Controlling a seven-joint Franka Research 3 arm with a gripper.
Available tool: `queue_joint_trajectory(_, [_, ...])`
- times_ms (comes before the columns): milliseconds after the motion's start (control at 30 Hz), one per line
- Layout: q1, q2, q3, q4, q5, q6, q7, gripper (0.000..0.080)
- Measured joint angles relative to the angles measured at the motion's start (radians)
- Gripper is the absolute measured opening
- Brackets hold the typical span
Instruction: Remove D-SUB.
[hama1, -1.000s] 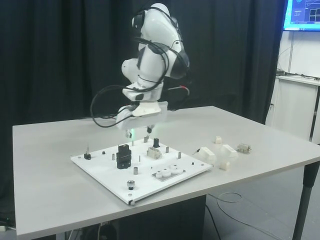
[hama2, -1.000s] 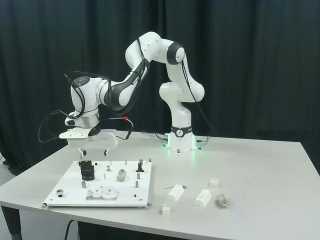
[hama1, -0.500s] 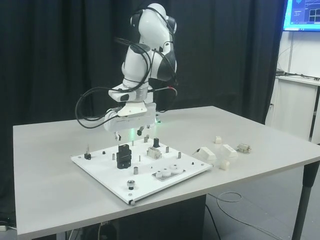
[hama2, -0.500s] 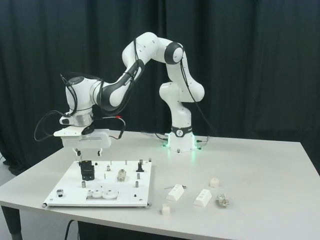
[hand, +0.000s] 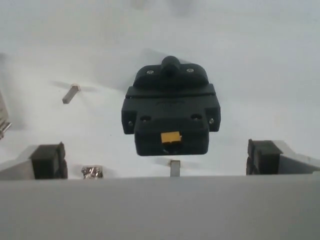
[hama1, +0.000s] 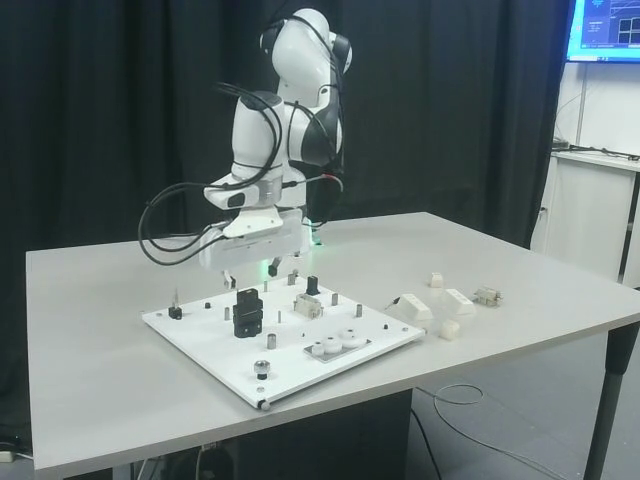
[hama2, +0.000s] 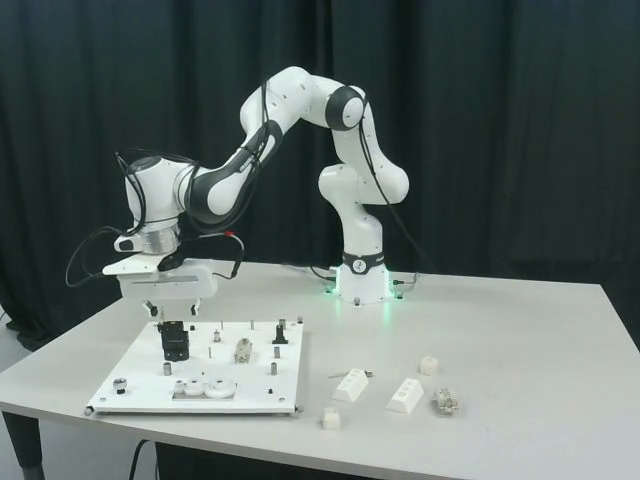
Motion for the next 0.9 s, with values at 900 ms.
queue_joint_trajectory(900, [-0.008,0.049,-0.010,0.000,0.065,0.048,-0.066,0.0800])
